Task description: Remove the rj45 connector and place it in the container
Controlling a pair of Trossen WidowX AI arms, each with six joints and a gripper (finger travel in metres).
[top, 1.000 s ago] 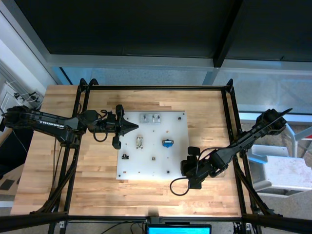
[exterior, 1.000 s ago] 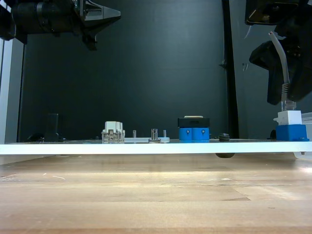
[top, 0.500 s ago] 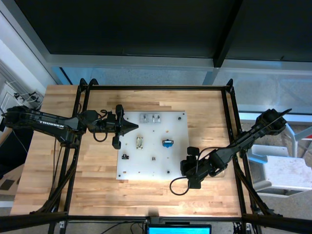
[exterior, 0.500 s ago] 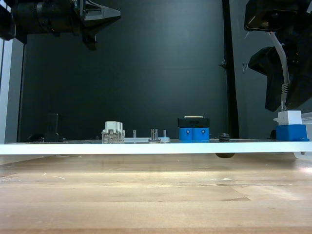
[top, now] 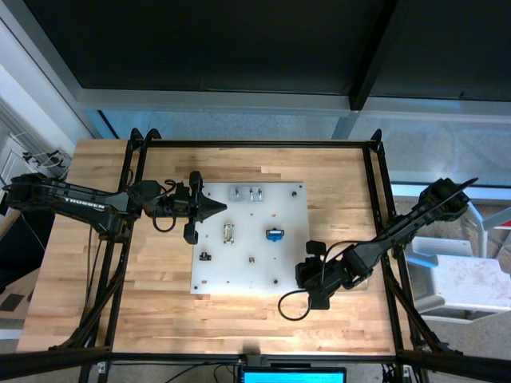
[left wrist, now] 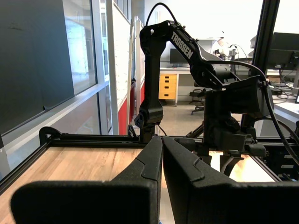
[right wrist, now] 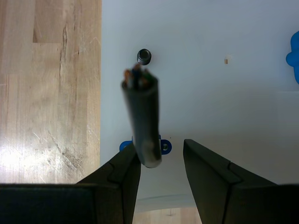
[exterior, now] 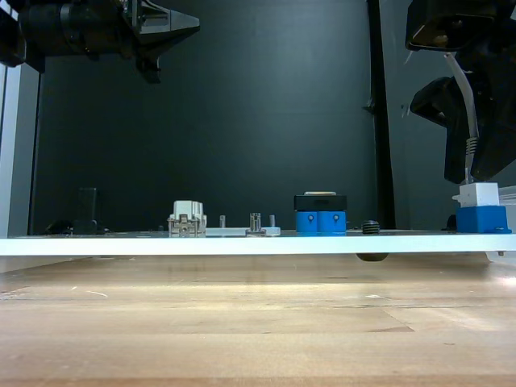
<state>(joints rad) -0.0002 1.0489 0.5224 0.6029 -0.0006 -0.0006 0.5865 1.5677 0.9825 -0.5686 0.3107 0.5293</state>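
The rj45 connector (exterior: 479,193) is a small pale plug seated in a blue mount (exterior: 482,219) at the white board's (top: 247,271) near right corner. A grey cable stub (right wrist: 142,116) rises from it. My right gripper (right wrist: 161,154) hangs open just above the connector, one finger on each side of the cable; the high view shows this gripper (top: 310,275) at that corner. My left gripper (top: 222,207) is shut and held high over the board's left edge. A pale edge beneath the right arm may be the container (top: 361,286); most of it is hidden.
On the board stand a blue block with a black top (exterior: 320,213), a silvery metal connector (exterior: 186,219), small posts (exterior: 255,223) and a black knob (right wrist: 144,56). Black frame rails (top: 255,144) ring the wooden table.
My right gripper has sunk a little around the cable stub, towards the connector. The left arm has not moved.
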